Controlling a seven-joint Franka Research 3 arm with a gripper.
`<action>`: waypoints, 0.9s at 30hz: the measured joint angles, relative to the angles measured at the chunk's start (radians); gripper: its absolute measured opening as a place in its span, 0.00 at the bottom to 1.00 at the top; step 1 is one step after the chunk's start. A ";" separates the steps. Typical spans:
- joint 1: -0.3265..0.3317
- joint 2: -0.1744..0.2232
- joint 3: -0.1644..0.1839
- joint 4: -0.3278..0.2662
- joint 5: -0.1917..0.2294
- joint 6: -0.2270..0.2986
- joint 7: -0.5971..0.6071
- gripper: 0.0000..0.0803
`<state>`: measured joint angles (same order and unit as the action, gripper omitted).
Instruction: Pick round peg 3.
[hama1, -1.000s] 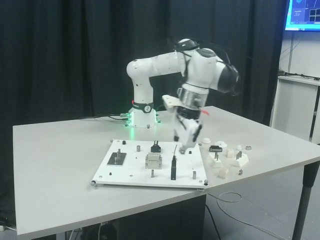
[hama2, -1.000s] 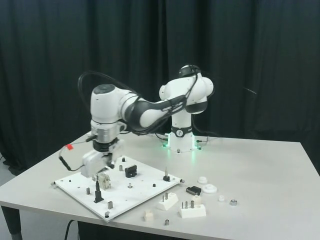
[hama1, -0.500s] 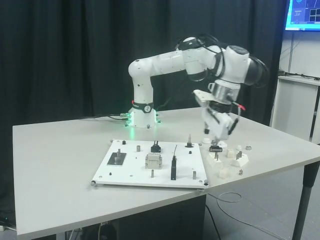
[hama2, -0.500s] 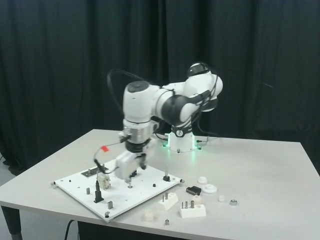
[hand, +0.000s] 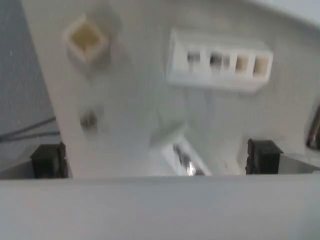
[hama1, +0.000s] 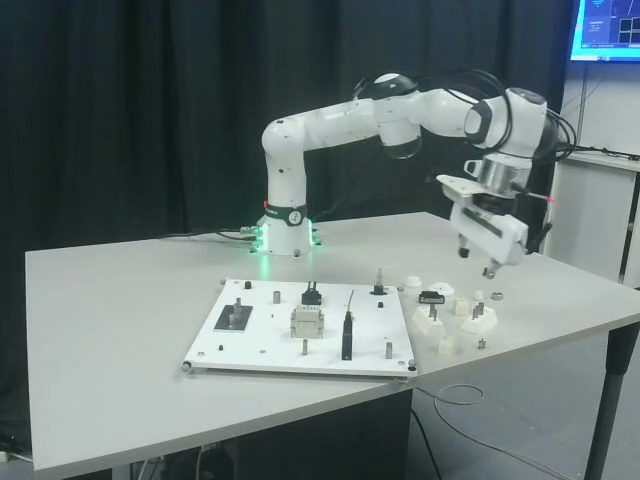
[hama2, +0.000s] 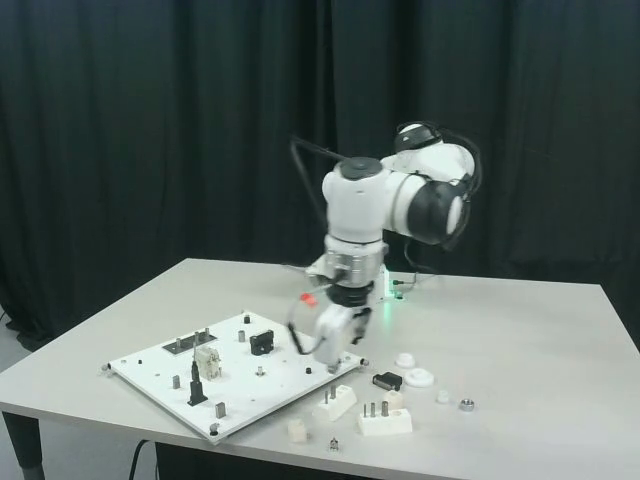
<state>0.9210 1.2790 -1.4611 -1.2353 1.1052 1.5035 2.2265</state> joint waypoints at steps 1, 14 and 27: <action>0.009 0.000 0.001 0.000 0.002 0.003 0.000 1.00; 0.113 0.000 0.023 -0.017 -0.011 0.062 -0.103 1.00; 0.161 -0.006 0.057 -0.141 -0.017 0.137 -0.265 1.00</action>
<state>1.0818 1.2729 -1.4046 -1.3761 1.0877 1.6408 1.9618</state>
